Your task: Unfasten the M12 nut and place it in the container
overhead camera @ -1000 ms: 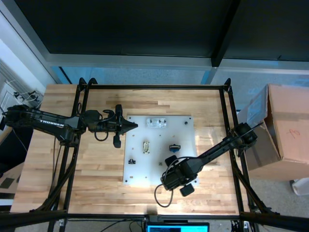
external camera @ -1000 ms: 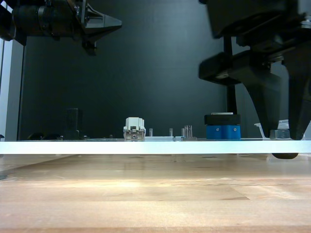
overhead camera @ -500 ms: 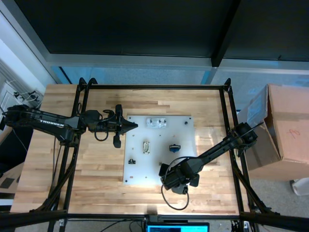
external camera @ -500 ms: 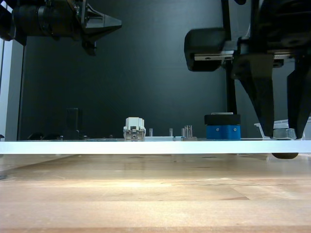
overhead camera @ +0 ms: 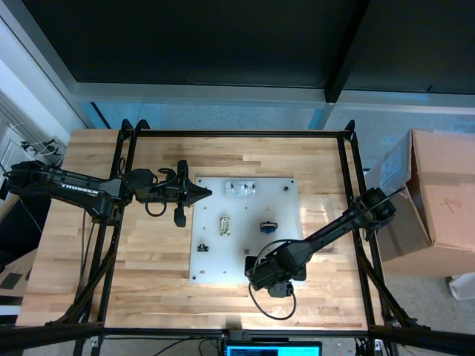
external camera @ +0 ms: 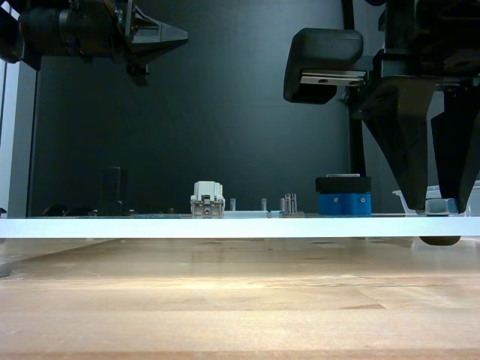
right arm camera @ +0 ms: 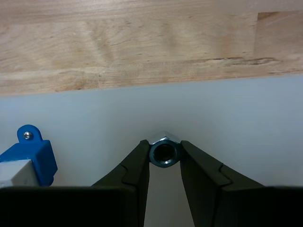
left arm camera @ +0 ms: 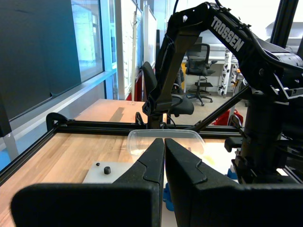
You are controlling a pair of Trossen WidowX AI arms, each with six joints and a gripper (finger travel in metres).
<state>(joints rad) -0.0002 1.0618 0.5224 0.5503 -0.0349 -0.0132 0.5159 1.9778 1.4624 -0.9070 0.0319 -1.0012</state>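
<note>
The small silver M12 nut point(right arm camera: 164, 154) stands upright on the white board point(overhead camera: 223, 259) near its near right edge. It sits low on its stud, whose ribs are hidden. My right gripper point(right arm camera: 164, 143) points straight down over it, with a fingertip pressed against each side of the nut. In the low view the nut point(external camera: 441, 205) shows at the tips of the right gripper point(external camera: 433, 210), just above the board. From above, the right gripper point(overhead camera: 273, 276) hides the nut. The clear container point(overhead camera: 240, 189) lies at the board's far edge. My left gripper point(overhead camera: 206, 193) hovers shut beside the board's far left corner.
A blue block point(overhead camera: 267, 227) and a white connector point(overhead camera: 224, 226) stand mid-board. A black frame rail point(overhead camera: 237, 134) borders the table. A cardboard box point(overhead camera: 438, 200) sits off the right edge. The left gripper point(external camera: 182, 34) hangs high above the board.
The right wrist has turned about the nut, its housing swinging from the near right toward the near side. The nut has stayed in place. The left arm has not moved.
</note>
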